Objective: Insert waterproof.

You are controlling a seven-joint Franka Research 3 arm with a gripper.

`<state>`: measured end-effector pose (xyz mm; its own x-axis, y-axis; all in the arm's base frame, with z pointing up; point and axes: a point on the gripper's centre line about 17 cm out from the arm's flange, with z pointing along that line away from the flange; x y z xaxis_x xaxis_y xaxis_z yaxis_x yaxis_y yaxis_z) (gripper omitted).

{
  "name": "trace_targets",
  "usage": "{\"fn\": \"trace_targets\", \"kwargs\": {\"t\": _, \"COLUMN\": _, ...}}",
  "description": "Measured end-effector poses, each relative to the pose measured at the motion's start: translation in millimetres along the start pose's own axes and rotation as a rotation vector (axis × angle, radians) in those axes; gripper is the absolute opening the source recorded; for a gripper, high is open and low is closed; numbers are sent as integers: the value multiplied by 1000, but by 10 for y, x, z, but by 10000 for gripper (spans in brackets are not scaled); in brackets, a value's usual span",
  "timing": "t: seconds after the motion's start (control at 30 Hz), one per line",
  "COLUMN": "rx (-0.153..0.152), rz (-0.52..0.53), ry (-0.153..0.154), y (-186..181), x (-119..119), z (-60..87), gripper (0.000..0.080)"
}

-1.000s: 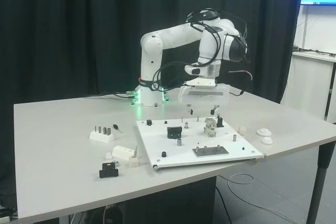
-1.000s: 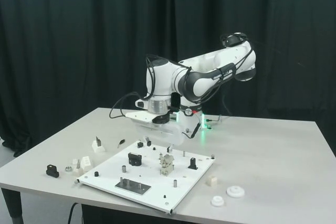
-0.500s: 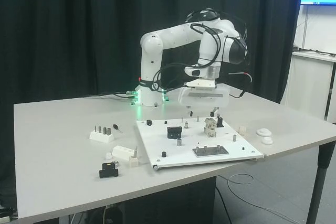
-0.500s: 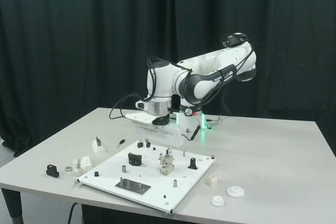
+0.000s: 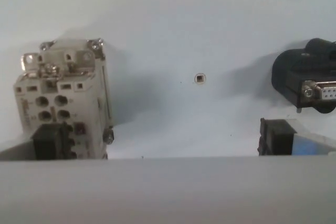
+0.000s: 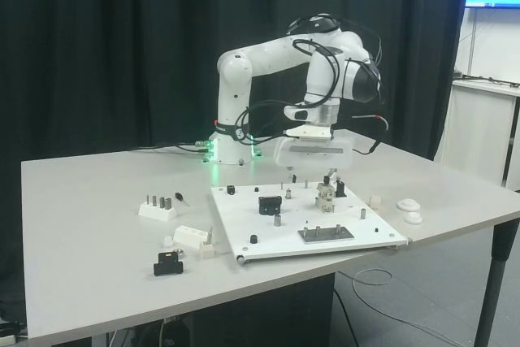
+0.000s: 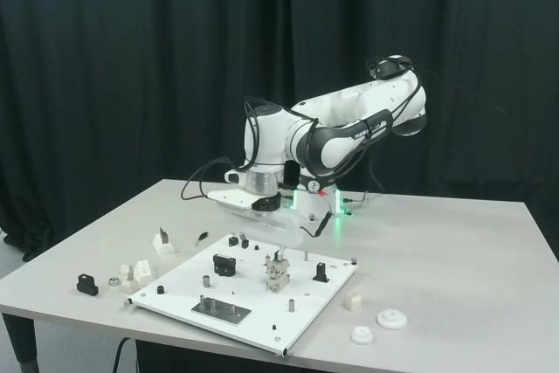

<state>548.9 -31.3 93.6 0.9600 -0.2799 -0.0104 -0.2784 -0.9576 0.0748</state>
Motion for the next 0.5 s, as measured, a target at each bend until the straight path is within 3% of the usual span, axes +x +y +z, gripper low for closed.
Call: {"fn": "trace_targets", "kwargs": {"t": 0.5, "rx": -3, "rz": 0, "ry": 10, "y": 0, "x": 23, "z": 39, "gripper": 800}}
